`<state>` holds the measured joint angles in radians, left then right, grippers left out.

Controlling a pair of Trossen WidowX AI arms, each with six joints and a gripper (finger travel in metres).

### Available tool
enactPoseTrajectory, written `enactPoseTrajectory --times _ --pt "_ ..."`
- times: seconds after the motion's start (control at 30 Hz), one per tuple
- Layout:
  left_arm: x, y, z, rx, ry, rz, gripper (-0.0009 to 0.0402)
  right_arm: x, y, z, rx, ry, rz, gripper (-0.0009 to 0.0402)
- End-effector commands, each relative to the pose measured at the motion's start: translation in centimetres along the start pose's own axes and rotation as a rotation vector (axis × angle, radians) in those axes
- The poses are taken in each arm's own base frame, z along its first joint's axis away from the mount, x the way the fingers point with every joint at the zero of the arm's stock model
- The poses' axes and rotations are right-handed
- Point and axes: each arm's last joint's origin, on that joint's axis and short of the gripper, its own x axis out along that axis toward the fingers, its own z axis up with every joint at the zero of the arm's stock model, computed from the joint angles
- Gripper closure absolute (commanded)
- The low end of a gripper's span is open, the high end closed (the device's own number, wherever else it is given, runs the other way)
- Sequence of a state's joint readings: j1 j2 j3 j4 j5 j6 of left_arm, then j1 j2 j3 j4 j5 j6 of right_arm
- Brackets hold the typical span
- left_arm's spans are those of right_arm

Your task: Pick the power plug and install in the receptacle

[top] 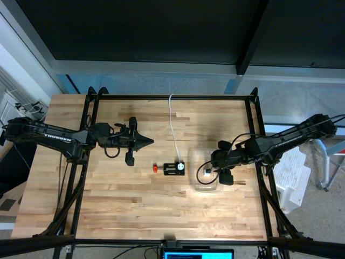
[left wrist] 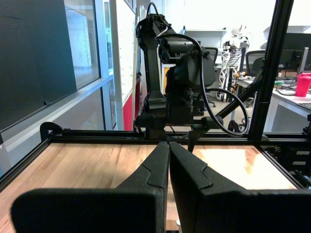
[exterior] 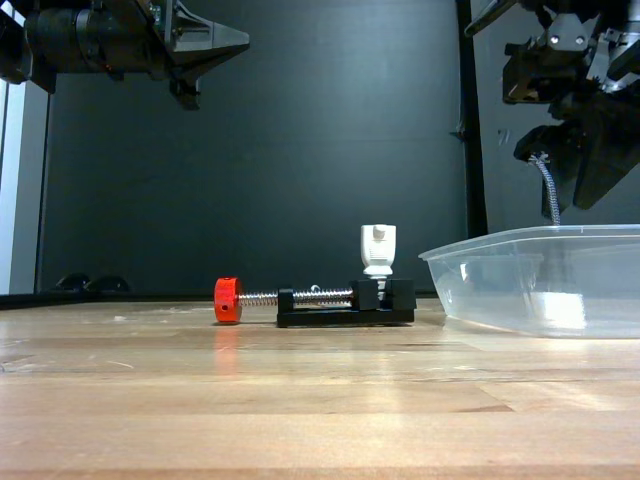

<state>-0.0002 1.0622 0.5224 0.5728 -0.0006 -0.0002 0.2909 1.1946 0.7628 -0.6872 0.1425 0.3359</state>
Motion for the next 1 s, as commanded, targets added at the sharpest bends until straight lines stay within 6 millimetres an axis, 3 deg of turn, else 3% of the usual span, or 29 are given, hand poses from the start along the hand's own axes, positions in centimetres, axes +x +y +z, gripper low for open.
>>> enactPoseTrajectory --times 0.03,1.0 --pt "0.0 0.0 0.0 0.0 -0.001 0.0 0.0393 0.7 0.2 0.1 -0.002 0.004 0.0 0.0187" --pt "0.0 0.0 0.0 0.0 -0.001 0.0 0.0393 3.3 1.3 0.4 -0.032 0.031 -0.022 0.0187"
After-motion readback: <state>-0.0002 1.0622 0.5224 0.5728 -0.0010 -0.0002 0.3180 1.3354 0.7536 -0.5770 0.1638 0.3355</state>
